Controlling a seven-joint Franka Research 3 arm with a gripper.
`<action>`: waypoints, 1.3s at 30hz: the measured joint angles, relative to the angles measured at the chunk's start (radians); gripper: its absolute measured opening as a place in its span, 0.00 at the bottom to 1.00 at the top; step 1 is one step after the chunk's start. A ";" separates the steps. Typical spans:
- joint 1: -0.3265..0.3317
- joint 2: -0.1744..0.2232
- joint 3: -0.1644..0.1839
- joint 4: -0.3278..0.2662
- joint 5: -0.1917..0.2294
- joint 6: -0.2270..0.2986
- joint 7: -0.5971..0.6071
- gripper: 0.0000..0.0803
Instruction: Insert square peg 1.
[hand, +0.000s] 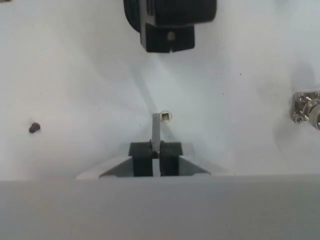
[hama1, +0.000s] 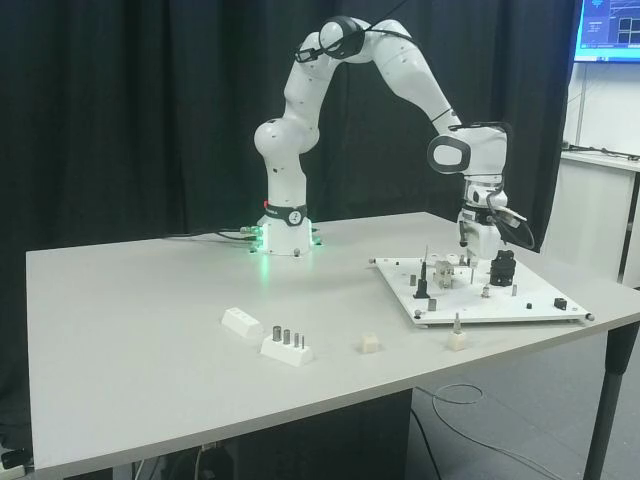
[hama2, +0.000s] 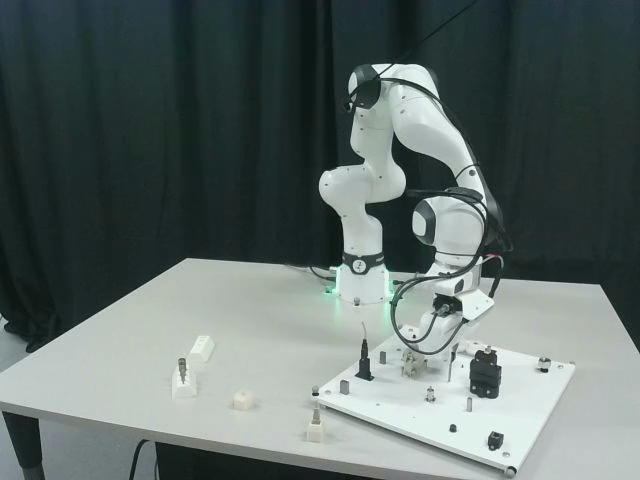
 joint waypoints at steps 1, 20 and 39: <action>0.000 0.000 0.000 0.000 0.000 0.001 0.000 0.03; 0.000 0.000 0.002 -0.003 -0.011 0.009 -0.095 0.03; 0.000 -0.003 0.008 -0.005 -0.052 0.009 -0.213 0.03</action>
